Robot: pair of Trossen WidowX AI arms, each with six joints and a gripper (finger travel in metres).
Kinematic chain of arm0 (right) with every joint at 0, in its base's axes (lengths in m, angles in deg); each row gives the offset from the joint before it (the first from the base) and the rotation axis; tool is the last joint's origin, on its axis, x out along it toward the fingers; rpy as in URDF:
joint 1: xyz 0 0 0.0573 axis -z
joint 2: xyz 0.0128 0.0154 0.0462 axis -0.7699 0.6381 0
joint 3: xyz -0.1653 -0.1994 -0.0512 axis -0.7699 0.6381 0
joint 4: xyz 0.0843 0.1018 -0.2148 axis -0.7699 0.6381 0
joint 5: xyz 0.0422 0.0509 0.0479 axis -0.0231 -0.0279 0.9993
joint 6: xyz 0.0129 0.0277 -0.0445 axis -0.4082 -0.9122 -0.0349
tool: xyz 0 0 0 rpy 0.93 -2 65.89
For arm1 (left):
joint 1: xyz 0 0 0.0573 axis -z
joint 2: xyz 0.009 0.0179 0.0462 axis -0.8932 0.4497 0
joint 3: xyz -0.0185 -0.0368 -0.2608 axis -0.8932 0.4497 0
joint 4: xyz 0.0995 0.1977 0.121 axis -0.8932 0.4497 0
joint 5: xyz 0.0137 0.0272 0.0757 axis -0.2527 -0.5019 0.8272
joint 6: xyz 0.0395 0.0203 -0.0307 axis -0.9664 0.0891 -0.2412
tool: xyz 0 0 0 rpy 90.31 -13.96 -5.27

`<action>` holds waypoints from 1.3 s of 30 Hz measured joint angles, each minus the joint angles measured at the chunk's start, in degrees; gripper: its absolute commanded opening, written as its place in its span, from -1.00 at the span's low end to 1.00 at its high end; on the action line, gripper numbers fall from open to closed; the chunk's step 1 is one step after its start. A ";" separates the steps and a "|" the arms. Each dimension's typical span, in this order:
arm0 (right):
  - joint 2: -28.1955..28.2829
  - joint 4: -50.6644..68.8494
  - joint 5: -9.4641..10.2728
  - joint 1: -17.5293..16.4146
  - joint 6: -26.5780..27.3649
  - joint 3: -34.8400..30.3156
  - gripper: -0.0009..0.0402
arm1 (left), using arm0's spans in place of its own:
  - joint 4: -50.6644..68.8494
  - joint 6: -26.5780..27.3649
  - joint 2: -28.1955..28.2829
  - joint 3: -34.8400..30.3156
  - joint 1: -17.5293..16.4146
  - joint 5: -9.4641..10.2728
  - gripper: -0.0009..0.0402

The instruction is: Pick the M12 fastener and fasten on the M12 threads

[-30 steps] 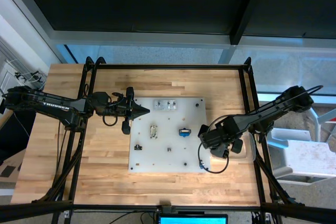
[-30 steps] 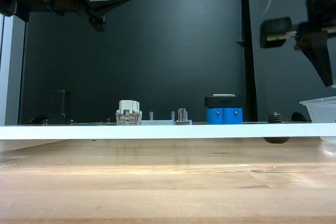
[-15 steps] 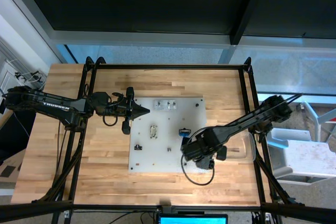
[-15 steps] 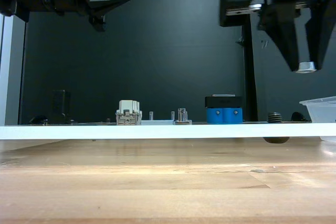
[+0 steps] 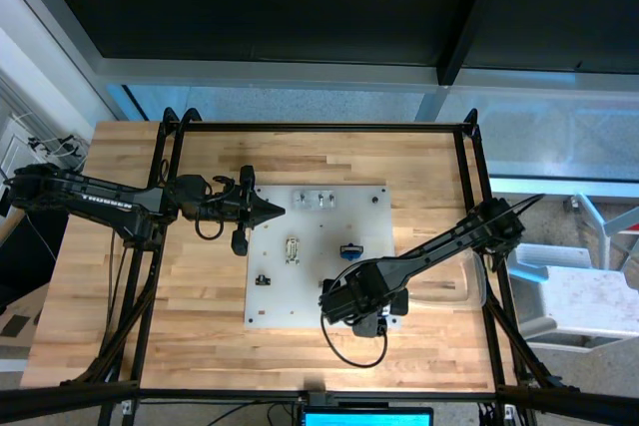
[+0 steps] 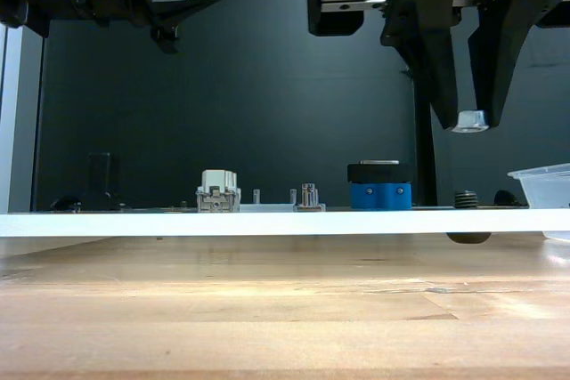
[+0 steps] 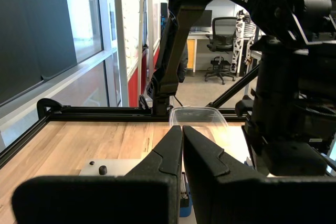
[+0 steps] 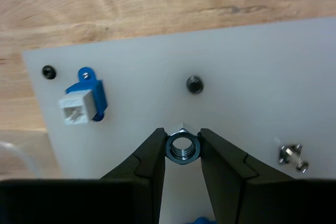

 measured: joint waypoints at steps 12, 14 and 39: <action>5.18 -0.76 0.33 -0.17 0.98 -3.28 -0.78 | 0.02 0.02 0.00 0.02 0.00 0.00 -0.96; 5.62 -1.20 0.35 -0.22 0.98 -3.28 -0.78 | 0.02 0.00 0.00 0.00 0.00 0.02 -0.96; 7.21 -2.89 0.74 -0.85 1.18 -3.13 -0.78 | 0.02 0.02 0.00 0.00 0.00 0.00 -0.96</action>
